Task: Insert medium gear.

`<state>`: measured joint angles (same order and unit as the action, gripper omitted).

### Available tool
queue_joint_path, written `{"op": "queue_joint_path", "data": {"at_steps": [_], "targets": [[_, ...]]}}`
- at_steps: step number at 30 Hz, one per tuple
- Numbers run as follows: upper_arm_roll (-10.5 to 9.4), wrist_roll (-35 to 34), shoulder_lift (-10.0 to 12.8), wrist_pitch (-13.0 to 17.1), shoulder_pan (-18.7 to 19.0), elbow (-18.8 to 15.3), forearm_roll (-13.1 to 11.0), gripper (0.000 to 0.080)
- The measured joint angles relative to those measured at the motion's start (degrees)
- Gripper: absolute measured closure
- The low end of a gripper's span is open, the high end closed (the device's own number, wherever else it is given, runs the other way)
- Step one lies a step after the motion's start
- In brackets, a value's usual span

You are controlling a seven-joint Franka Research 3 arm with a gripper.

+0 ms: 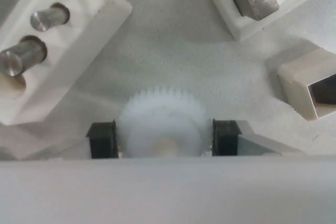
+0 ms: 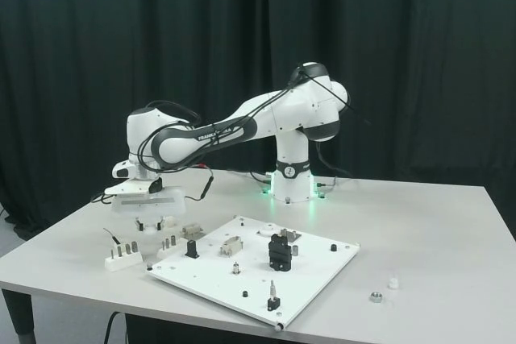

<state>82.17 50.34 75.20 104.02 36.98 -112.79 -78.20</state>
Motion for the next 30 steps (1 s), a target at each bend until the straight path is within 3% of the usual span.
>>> {"op": "queue_joint_path", "data": {"at_steps": [8, 13, 30], "targets": [[0.08, 0.0, 0.0, -0.2, 0.4, 0.0, 0.5, 0.0410], [0.56, 0.0, 0.0, -2.0, 1.0, -0.2, 1.5, 0.0410], [5.53, 0.0, 0.0, -10.1, 8.4, -5.4, 3.2, 0.0410]]}}
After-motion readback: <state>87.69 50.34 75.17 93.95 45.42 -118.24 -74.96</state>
